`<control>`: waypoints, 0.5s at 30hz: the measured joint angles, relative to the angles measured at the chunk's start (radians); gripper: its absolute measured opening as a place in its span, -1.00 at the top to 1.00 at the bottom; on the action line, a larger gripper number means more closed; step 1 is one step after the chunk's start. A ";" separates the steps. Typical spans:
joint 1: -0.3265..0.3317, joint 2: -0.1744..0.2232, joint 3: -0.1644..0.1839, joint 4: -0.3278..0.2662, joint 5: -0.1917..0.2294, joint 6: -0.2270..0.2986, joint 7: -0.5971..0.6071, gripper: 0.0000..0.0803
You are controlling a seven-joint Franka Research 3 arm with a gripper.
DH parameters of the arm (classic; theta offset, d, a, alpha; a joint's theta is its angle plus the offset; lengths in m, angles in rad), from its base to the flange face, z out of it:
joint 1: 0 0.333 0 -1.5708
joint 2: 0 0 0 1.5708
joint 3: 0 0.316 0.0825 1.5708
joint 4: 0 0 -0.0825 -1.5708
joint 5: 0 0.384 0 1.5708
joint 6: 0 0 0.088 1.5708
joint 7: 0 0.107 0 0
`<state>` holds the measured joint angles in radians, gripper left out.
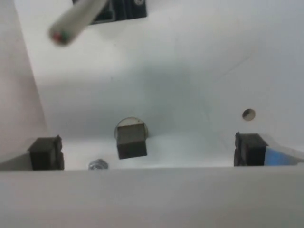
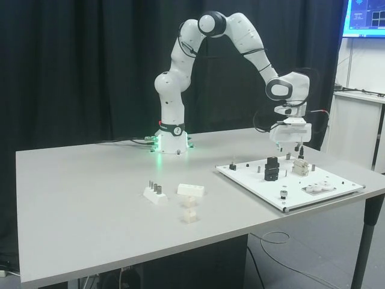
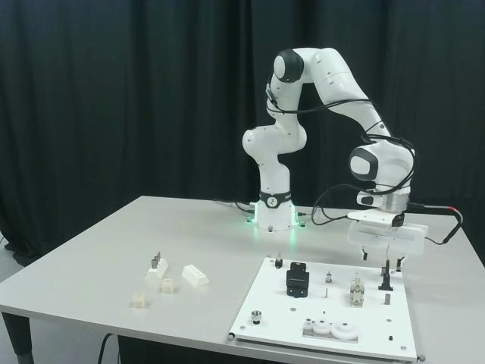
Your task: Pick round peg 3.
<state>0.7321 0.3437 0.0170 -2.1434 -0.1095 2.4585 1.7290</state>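
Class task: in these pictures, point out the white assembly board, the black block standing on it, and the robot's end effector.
white assembly board (image 3: 258, 299): second room view, bare near-left area.
black block (image 3: 298, 277): second room view, middle of its body.
end effector (image 1: 147, 151): wrist view, midway between the fingertips.

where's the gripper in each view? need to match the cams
Wrist view: the gripper shows as two black fingertips spread wide, a small peg standing on the white board between them.
First room view: gripper at the arm's end, right of centre, above the board's far side.
Second room view: gripper low right, over the board's far right part.
Shared landmark: the white board.
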 joint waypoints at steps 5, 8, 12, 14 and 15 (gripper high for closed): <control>-0.004 0.000 -0.002 0.000 -0.008 -0.010 -0.004 -0.99; -0.009 0.000 -0.004 0.002 -0.018 -0.011 -0.004 -0.99; -0.018 -0.001 -0.005 0.003 -0.029 -0.013 -0.006 -0.99; -0.023 -0.002 -0.005 0.003 -0.036 -0.014 -0.010 -0.99; -0.025 -0.003 -0.005 0.003 -0.039 -0.014 -0.013 -0.99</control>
<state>0.7070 0.3407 0.0118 -2.1403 -0.1484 2.4443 1.7160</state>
